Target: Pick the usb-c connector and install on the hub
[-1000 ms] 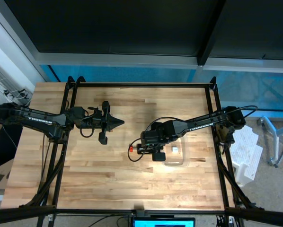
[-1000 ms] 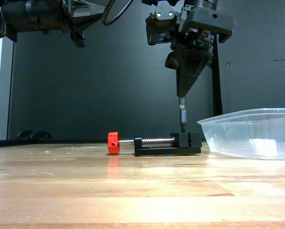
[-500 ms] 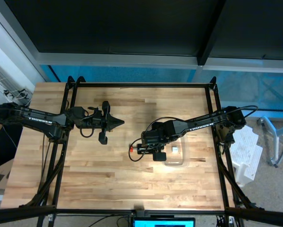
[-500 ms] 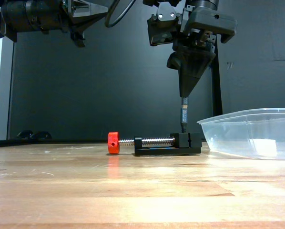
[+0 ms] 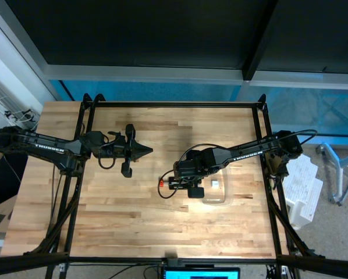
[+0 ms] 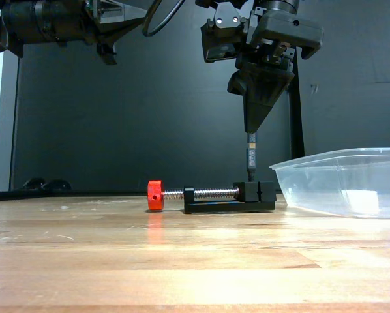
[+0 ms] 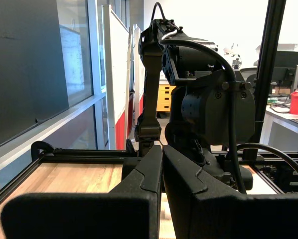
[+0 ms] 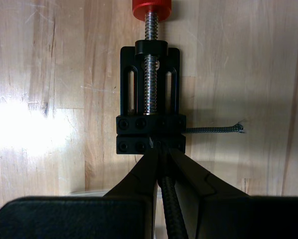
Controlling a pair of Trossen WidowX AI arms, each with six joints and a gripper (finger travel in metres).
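The hub [image 6: 229,196] is a small black block lying on the wood, with a threaded screw and an orange-red knob [image 6: 155,195] at its left end. It also shows in the high view as hub [image 5: 173,182] and in the right wrist view as hub [image 8: 150,121]. The usb-c connector [image 6: 250,158] stands upright, its lower end touching the top of the hub's right block. My right gripper [image 6: 250,132] points straight down, shut on the connector's upper end. A dark braided stem [image 8: 167,191] runs between its fingers. My left gripper [image 5: 146,151] hovers shut, apart at the left.
A clear plastic tray [image 6: 312,184] stands just right of the hub, with a small whitish square piece [image 5: 215,184] inside. A frayed thin cord [image 8: 214,129] sticks out from the hub's side. Black frame rails [image 5: 174,104] border the wooden table.
The right gripper shifted very slightly to the right over the hub, still holding the connector upright. The left arm has not moved.
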